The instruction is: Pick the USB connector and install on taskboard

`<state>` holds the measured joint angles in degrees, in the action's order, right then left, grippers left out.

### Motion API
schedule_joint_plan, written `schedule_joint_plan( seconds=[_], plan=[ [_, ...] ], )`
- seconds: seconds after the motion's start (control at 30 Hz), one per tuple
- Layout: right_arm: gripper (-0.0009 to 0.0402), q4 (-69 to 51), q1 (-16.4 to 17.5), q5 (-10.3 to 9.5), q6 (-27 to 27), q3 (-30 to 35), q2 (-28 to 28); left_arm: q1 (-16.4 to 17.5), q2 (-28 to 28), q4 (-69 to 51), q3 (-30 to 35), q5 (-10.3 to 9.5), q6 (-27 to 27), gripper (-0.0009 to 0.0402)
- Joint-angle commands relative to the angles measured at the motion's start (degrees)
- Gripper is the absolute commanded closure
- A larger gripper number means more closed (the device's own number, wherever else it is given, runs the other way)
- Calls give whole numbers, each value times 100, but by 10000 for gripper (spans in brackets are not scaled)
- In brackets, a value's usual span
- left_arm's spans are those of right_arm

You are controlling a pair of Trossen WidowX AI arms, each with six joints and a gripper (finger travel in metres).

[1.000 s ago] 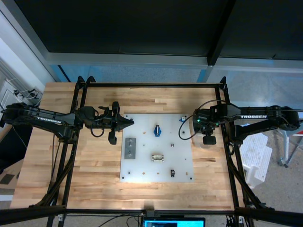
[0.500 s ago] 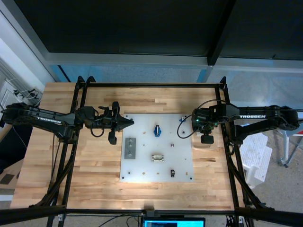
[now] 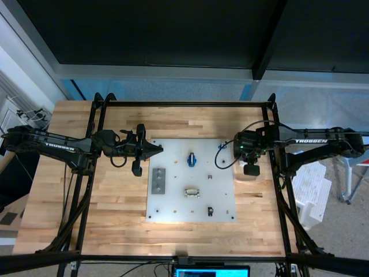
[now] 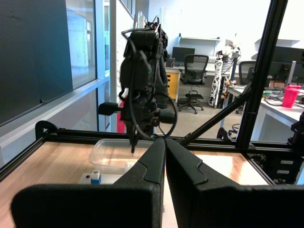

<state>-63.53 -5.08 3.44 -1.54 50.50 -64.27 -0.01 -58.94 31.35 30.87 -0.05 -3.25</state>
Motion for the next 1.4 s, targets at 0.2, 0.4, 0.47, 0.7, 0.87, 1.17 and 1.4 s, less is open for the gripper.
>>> schedule_joint_plan(
  seconds=[0.2, 0.4, 0.47, 0.7, 0.87, 1.17, 1.4],
  plan=[
    [393, -420, 949, 57, 581, 492, -92, 0, -2, 2, 2, 2, 2, 393],
    [393, -437, 1766, 168, 1228, 804, -402, 0, -2, 0, 2, 2, 2, 393],
    [393, -435, 1965, 175, 1473, 938, -553, 2, -2, 2, 2, 2, 2, 393],
    [393, -485, 2533, 306, 2221, 1462, -1169, 0, 0, 2, 0, 2, 2, 393],
    [393, -476, 2894, 308, 2485, 1825, -1622, 0, -4, 0, 2, 2, 2, 393],
    [393, -472, 3244, 319, 2771, 2691, -2562, 0, -4, 0, 0, 2, 2, 393],
    [393, -452, 3364, 308, 2833, 3423, -3276, 0, -4, 0, 0, 2, 2, 393]
  ],
)
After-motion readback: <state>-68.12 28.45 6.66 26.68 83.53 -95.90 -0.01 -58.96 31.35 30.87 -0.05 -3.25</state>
